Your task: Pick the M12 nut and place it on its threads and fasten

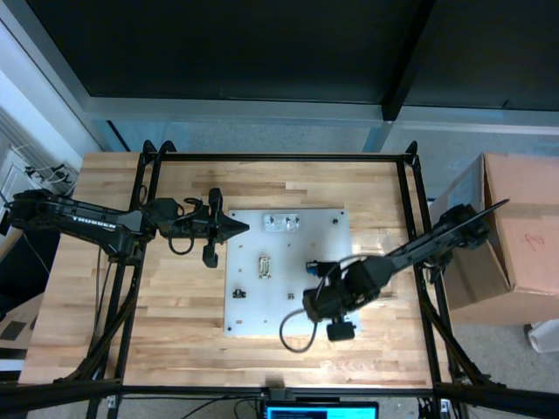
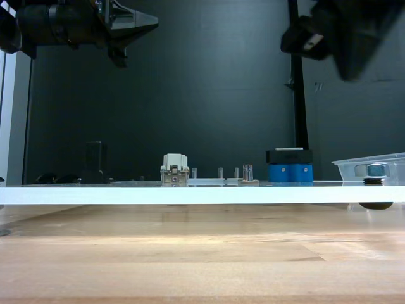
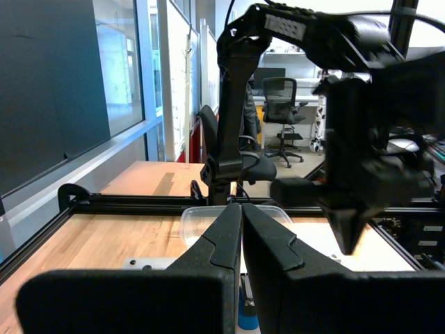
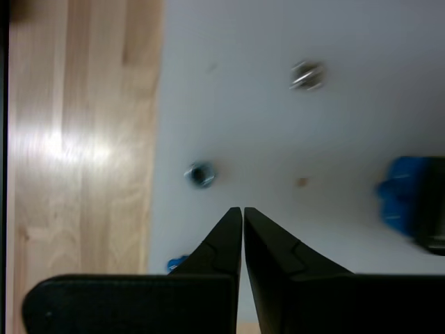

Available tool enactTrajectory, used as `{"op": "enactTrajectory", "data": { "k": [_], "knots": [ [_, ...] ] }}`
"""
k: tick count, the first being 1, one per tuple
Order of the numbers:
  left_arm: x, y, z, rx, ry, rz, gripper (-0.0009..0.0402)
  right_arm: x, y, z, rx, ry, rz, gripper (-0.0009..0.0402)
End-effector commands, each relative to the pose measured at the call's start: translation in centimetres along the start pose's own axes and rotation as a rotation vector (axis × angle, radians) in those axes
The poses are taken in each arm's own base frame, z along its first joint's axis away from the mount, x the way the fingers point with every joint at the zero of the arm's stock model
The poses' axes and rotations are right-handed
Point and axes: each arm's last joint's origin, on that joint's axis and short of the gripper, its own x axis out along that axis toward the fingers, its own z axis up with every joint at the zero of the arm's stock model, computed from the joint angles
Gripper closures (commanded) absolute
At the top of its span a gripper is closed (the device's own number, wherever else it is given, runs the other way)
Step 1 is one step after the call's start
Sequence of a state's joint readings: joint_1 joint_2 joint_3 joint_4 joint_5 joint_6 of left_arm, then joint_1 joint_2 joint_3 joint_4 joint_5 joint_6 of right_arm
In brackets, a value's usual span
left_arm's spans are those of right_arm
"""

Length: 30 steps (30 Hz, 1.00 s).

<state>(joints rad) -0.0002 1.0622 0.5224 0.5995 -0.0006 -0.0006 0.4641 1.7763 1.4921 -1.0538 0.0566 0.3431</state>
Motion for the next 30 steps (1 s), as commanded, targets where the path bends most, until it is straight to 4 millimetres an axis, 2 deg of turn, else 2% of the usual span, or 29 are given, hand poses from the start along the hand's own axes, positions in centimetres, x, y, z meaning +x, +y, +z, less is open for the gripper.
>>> {"op": "enactTrajectory", "data": {
  "k": [1,8,12,21,26,30],
  "knots": [
    [0.0,0.0,0.0,0.000,-0.001,0.000,0.0393,1.4,0.6,0.4,0.018,0.006,-0.004,0.0395],
    [0.0,0.0,0.0,0.000,-0.001,0.000,0.0393,4.9,1.0,-0.1,0.024,0.073,-0.015,0.0394],
    [0.0,0.0,0.0,0.000,-0.001,0.000,0.0393,6.2,1.5,-0.3,0.015,0.090,-0.033,0.0394],
    [0.0,0.0,0.0,0.000,-0.001,0.000,0.0393,6.9,1.5,-0.4,0.012,0.101,-0.053,0.0393],
    [0.0,0.0,0.0,0.000,-0.001,0.000,0.0393,7.0,2.3,-0.4,-0.025,0.149,0.186,0.0393],
    [0.0,0.0,0.0,0.000,-0.001,0.000,0.0393,6.8,2.3,-0.6,-0.024,0.162,0.171,0.0393]
  ]
}}
